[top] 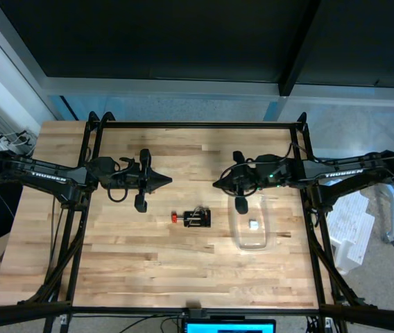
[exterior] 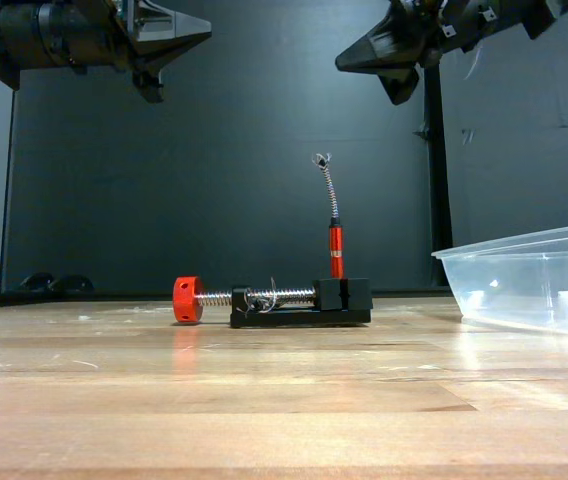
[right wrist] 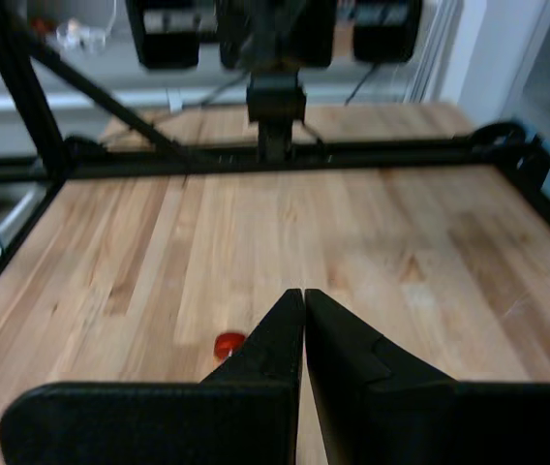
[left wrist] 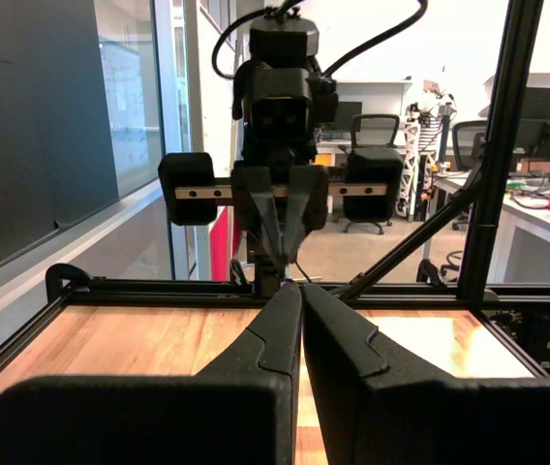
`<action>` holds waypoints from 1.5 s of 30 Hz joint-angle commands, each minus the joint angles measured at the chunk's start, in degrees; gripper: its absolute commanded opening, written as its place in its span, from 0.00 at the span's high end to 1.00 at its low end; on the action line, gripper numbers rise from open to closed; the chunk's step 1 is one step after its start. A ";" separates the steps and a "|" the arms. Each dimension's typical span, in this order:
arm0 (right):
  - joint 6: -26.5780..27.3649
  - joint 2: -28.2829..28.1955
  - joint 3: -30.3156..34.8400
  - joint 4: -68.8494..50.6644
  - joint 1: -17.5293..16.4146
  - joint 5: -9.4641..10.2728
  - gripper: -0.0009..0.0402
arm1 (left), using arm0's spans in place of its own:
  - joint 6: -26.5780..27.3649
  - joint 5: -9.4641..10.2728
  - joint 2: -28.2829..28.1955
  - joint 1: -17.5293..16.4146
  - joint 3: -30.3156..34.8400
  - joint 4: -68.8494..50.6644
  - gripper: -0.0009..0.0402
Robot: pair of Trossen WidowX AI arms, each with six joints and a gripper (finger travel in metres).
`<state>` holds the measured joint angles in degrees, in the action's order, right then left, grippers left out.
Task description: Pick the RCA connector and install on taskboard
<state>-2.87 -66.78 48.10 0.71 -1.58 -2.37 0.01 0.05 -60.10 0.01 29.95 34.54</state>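
The taskboard [top: 195, 219] is a small black block lying mid-table, with silvery parts and a red knob [top: 174, 217] at its left end. In the low view the taskboard [exterior: 304, 303] carries an upright red post topped by a bent spring [exterior: 330, 195]. The RCA connector cannot be made out in any view. My left gripper [top: 168, 181] hovers high, back-left of the block, fingers shut and holding nothing [left wrist: 301, 291]. My right gripper [top: 216, 184] hovers back-right of the block, also shut and holding nothing [right wrist: 303, 296]. The red knob [right wrist: 229, 343] peeks out beside the right fingers.
A clear plastic tray [top: 241, 239] sits right of the block, below the right arm, with a small white square bit [top: 253, 224] inside. Its wall [exterior: 524, 250] shows at the low view's right. A black frame [top: 197, 125] borders the table.
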 commanded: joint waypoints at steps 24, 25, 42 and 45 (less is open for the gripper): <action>0.83 9.64 -14.29 22.86 1.03 -0.59 0.98 | -0.02 -0.02 0.00 0.00 0.00 0.00 0.98; 0.83 9.92 -14.45 22.88 1.05 -0.57 0.98 | -0.02 -0.02 0.00 0.00 0.00 0.00 0.98; 1.73 11.19 -15.89 23.71 1.22 -0.61 0.98 | -0.02 -0.02 0.00 0.00 0.00 0.00 0.98; 1.90 11.19 -15.89 24.06 1.22 -0.61 0.98 | -0.02 -0.02 -0.02 -0.02 0.00 0.00 0.98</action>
<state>-1.04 -55.55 32.21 24.58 -0.34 -2.96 -0.01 0.05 -60.10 0.01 29.95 34.52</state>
